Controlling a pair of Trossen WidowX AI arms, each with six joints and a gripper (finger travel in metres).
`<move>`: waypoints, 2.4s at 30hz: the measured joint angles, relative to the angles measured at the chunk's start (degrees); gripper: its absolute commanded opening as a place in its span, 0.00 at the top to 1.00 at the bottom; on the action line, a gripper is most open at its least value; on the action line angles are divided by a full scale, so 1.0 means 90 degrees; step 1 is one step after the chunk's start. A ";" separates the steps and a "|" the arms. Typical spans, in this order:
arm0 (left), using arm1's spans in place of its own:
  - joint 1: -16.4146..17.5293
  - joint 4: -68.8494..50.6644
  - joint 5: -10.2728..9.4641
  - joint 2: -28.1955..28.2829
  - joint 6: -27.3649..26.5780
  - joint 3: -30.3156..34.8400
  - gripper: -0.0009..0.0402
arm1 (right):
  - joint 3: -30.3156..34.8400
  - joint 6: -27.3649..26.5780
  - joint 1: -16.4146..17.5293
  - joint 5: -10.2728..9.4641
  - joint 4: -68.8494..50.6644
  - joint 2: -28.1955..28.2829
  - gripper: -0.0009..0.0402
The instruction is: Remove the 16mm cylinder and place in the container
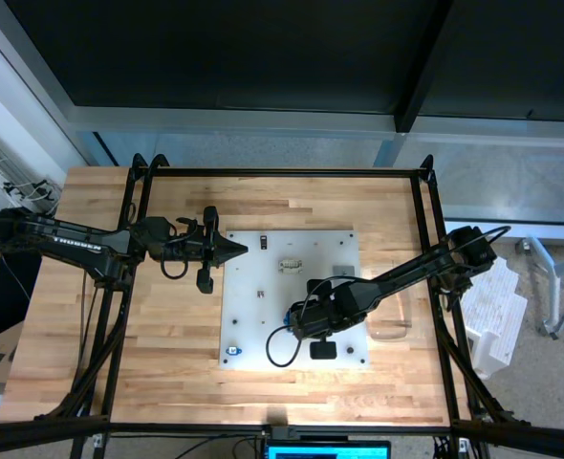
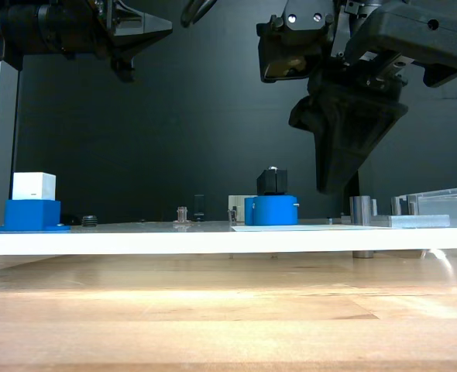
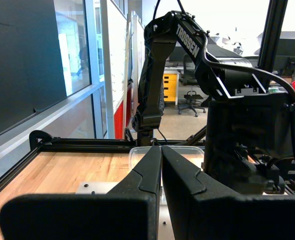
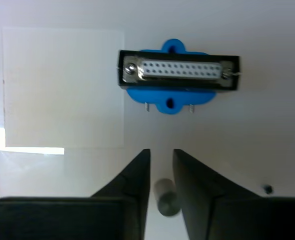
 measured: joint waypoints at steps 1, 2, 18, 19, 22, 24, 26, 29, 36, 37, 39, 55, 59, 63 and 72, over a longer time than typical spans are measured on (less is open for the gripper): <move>0.0000 0.0000 0.0000 0.0002 0.0000 0.0000 0.98 | 0.0000 -0.0002 0.0000 0.0012 -0.0051 -0.0029 0.71; 0.0000 -0.0002 0.0000 0.0000 0.0000 0.0000 0.98 | 0.0000 -0.0002 -0.0002 0.0012 -0.0097 -0.0053 0.68; 0.0000 -0.0002 0.0000 0.0000 0.0000 0.0000 0.98 | -0.0423 0.0311 -0.0010 0.0015 -0.0430 -0.0597 0.44; 0.0000 -0.0002 0.0000 0.0000 0.0000 -0.0002 0.98 | -0.0423 0.0311 -0.0010 0.0015 -0.0432 -0.0597 0.44; 0.0000 -0.0002 0.0000 0.0000 0.0000 0.0000 0.98 | -0.0425 0.0311 -0.0010 0.0015 -0.0432 -0.0597 0.44; 0.0000 0.0000 0.0000 0.0000 0.0000 0.0000 0.98 | -0.0425 0.0308 -0.0010 0.0015 -0.0430 -0.0597 0.44; 0.0000 0.0000 0.0000 0.0000 0.0000 0.0000 0.98 | -0.0427 0.0308 -0.0010 0.0015 -0.0430 -0.0595 0.44; 0.0000 0.0000 0.0000 0.0000 0.0000 -0.0002 0.98 | -0.0430 0.0311 -0.0007 0.0015 -0.0425 -0.0529 0.44; 0.0000 -0.0002 0.0000 0.0000 0.0000 0.0000 0.98 | -0.0503 0.0306 -0.0007 0.0007 -0.0253 -0.0245 0.45; 0.0000 -0.0002 0.0000 0.0000 0.0000 -0.0002 0.98 | -0.0517 0.0306 -0.0007 -0.0007 -0.0192 -0.0214 0.45; 0.0000 -0.0002 0.0000 0.0000 0.0000 0.0000 0.98 | -0.0549 0.0304 -0.0007 -0.0036 -0.0100 -0.0148 0.47; 0.0000 0.0000 0.0000 0.0002 0.0000 -0.0002 0.98 | -0.0556 0.0287 -0.0010 -0.0046 -0.0041 -0.0080 0.69; 0.0000 -0.0002 0.0000 0.0002 0.0000 0.0000 0.98 | -0.0556 0.0287 -0.0007 -0.0058 -0.0034 -0.0080 0.78; 0.0000 -0.0002 0.0000 0.0000 0.0000 0.0000 0.98 | -0.0556 0.0287 -0.0005 -0.0083 -0.0024 -0.0080 0.85; 0.0000 0.0000 0.0000 0.0000 0.0000 -0.0002 0.98 | -0.0554 0.0238 -0.0010 -0.0080 -0.0066 -0.0277 0.96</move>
